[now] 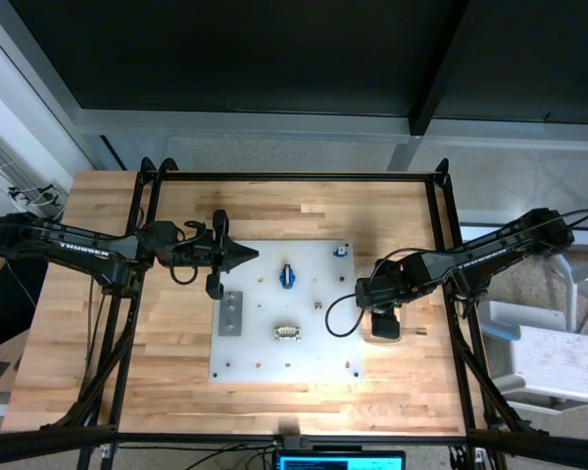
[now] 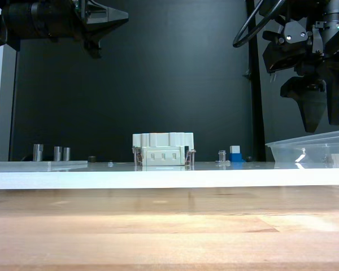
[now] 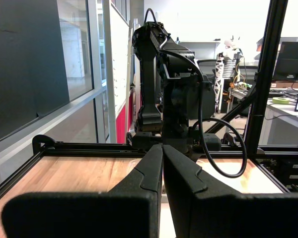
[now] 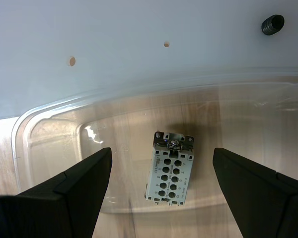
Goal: Remove the HAN10-E connector and place it in the container
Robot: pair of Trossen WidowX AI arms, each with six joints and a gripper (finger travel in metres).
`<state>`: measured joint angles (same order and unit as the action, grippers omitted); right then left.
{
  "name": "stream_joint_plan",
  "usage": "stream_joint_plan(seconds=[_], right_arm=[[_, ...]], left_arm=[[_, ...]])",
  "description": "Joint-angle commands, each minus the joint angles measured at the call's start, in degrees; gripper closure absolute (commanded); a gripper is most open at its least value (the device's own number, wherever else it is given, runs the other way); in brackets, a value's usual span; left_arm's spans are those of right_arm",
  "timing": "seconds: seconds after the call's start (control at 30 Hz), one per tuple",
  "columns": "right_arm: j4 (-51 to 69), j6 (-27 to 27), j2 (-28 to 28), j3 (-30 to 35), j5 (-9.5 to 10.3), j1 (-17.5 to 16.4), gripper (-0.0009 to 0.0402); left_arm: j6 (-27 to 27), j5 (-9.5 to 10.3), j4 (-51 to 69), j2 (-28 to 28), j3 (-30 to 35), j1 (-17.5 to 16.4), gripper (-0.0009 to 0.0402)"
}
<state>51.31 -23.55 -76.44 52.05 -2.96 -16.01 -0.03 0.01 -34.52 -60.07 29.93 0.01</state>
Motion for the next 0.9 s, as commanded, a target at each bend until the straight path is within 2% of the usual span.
stream_joint_plan(seconds=[0.03,0.9], right_arm=[[-0.2,0.0,0.0,0.0,0.0,0.0,0.0106],[-2.5,0.0,0.0,0.0,0.0,0.0,0.0106]], left_arm=[[0.0,0.0,0.0,0.0,0.0,0.0,0.0393],[0.0,0.0,0.0,0.0,0.0,0.0,0.0393]])
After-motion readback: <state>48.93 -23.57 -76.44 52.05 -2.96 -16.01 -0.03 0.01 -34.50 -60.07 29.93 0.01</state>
